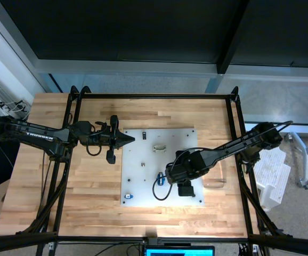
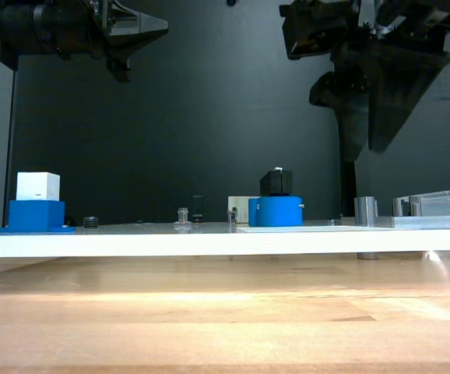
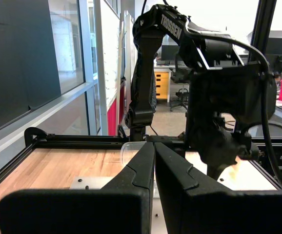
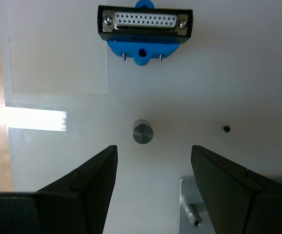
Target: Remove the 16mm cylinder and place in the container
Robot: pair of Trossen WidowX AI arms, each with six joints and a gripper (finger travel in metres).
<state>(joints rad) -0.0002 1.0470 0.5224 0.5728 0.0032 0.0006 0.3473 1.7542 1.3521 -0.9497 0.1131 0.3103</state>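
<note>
**Checked: Cylinder Station and Both Hands**

Found the right hand poised over the white board, fingers spread wide and gripping nothing. Noted the 16mm cylinder standing upright on the board, just ahead of the gap between the two fingertips and touched by neither. Recorded a blue connector mount farther along the board beyond the cylinder, and a grey metal block beside one finger. Located the container on the tabletop just off the board's right edge (clear plastic, faint against the wood), apart from the cylinder. Found the left hand raised over the board's left edge, well apart from the cylinder, its fingers pressed together on nothing. Confirmed from the low view a clear height gap between each hand and the board surface.
</note>
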